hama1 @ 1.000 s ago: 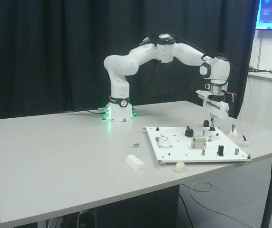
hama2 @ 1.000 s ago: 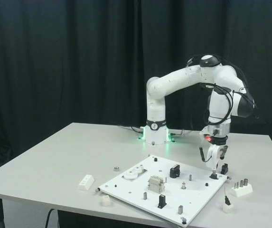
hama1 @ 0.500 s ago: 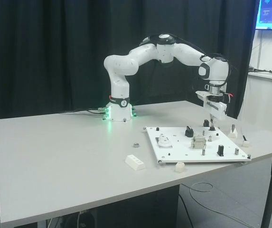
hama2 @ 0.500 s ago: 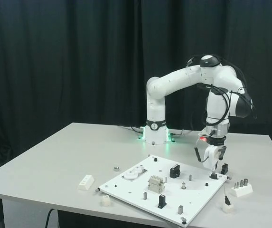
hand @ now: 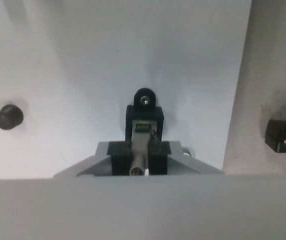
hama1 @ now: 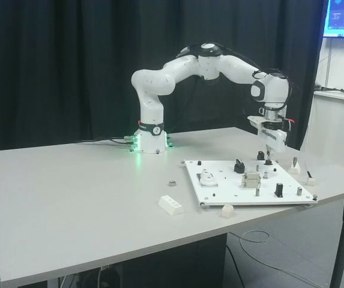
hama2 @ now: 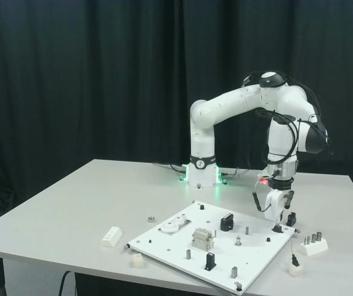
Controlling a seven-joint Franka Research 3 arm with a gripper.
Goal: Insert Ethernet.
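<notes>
The gripper [hand: 139, 159] pinches the Ethernet plug [hand: 139, 152], right at the black socket [hand: 144, 120] on the white board [hama2: 213, 243].

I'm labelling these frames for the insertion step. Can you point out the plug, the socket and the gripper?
Plug [hand: 139, 161], wrist view: its pale body between the fingers.
Socket [hand: 143, 117], wrist view: top face of the black block.
Gripper [hama2: 277, 217], second room view: midway between the fingertips, above the white board.
</notes>
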